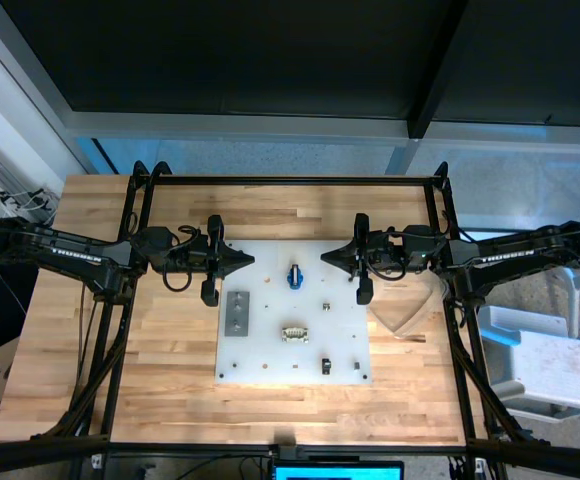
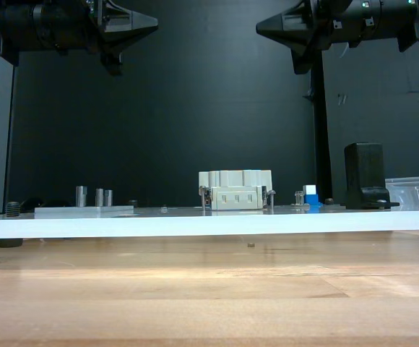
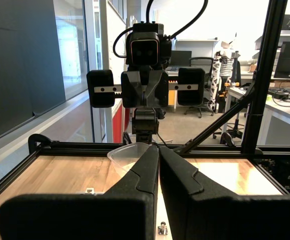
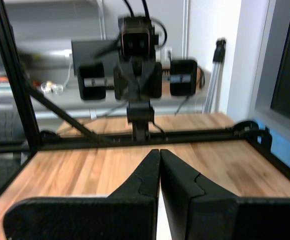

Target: Pick the 16mm bar from the taskboard and place it in the container

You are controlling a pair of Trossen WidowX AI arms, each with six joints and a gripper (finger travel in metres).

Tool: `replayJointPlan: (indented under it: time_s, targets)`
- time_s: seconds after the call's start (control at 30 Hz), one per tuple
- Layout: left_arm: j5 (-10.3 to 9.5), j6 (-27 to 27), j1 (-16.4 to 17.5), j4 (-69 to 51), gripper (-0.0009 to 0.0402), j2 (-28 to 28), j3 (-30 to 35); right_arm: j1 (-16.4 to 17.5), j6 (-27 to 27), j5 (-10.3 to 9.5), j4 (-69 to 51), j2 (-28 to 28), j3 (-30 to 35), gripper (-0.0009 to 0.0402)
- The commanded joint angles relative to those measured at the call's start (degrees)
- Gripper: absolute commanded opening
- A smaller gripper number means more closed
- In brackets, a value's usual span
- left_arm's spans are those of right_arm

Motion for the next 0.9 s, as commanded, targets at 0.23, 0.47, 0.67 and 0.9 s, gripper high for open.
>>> replayJointPlan:
  time_s: [0.23, 0.47, 0.67, 0.9]
  targets:
    - [0.02, 0.0, 0.02, 0.0, 0.0, -0.02, 0.0, 0.11, 0.0, 0.04, -17.27, 0.61, 6.36, 0.0]
    - [0.02, 0.0, 0.02, 0.0, 0.0, 0.0, 0.0, 0.15, -0.42, 1.22, -32.17, 4.13, 12.33, 0.0]
    - [0.02, 0.0, 0.0, 0.0, 0.0, 0.0, 0.0, 0.26, -1.11, 1.55, -44.02, 8.68, 18.38, 0.0]
    - [0.02, 0.0, 0.0, 0.0, 0.0, 0.0, 0.0, 0.52, -1.05, 1.53, -56.11, 12.79, 23.63, 0.0]
